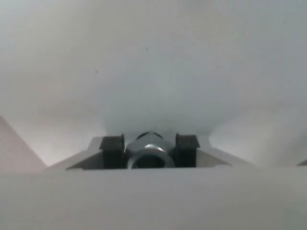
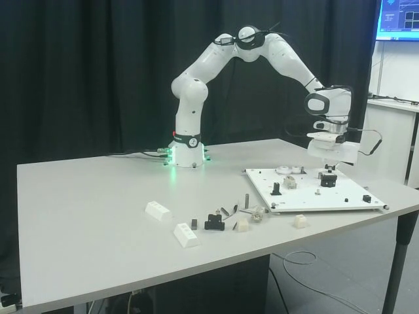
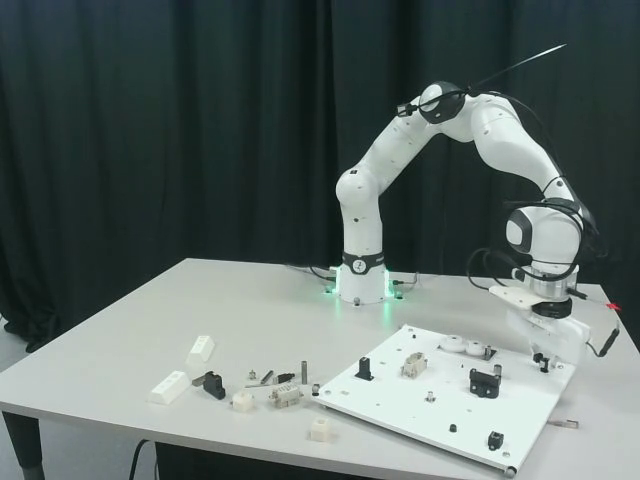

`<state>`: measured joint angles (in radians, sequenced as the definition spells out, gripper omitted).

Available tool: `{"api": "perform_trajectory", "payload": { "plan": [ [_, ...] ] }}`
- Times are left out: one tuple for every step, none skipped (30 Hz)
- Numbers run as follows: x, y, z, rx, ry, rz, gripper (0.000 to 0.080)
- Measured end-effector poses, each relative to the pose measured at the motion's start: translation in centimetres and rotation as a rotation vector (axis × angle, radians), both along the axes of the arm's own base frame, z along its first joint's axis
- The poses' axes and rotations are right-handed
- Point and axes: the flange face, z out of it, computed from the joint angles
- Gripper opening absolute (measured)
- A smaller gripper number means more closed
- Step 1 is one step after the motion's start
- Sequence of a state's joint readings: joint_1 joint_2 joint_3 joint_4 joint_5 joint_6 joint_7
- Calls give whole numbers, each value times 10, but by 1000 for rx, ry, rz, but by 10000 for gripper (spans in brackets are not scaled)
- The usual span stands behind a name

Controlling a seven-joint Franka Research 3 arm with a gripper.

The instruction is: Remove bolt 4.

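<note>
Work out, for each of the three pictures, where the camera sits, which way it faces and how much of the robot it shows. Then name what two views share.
Wrist view: on the arm's wrist, looking past the gripper, shut on a bolt.
First room view: off a table corner, facing the whole arm and the white board.
Second room view: off another side of the table, facing the black curtain too.
Both room views share arm, board and loose parts.

A black pleated curtain (image 3: pixel 170 130) hangs across the whole back of the room behind a grey table (image 3: pixel 150 320) with dark legs. In the first room view, a lit screen (image 2: pixel 398 19) shows high on the far side above a white cabinet (image 2: pixel 386 134), and a cable (image 2: pixel 308 275) trails on the grey floor
</note>
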<state>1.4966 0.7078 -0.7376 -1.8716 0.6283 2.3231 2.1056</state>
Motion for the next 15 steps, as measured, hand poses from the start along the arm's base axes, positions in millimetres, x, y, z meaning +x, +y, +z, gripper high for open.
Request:
{"api": "perform_trajectory", "payload": {
  "plan": [
    [0,0,0,0,0,16,225],
    [0,0,0,0,0,37,225],
    [0,0,0,0,-1,56,225],
    [0,0,0,0,-1,73,225],
    [0,0,0,0,-1,93,225],
    [0,1,0,0,-1,116,225],
    [0,1,0,0,-1,141,225],
    [0,1,0,0,-1,171,225],
    [0,1,0,0,-2,204,225],
    [0,1,0,0,-2,237,225],
    [0,1,0,0,-2,272,225],
    [0,1,0,0,-2,301,225],
    [0,1,0,0,-2,325,225],
    [0,1,0,0,-2,349,225],
    [0,1,0,1,-2,370,225]
  ]
}}
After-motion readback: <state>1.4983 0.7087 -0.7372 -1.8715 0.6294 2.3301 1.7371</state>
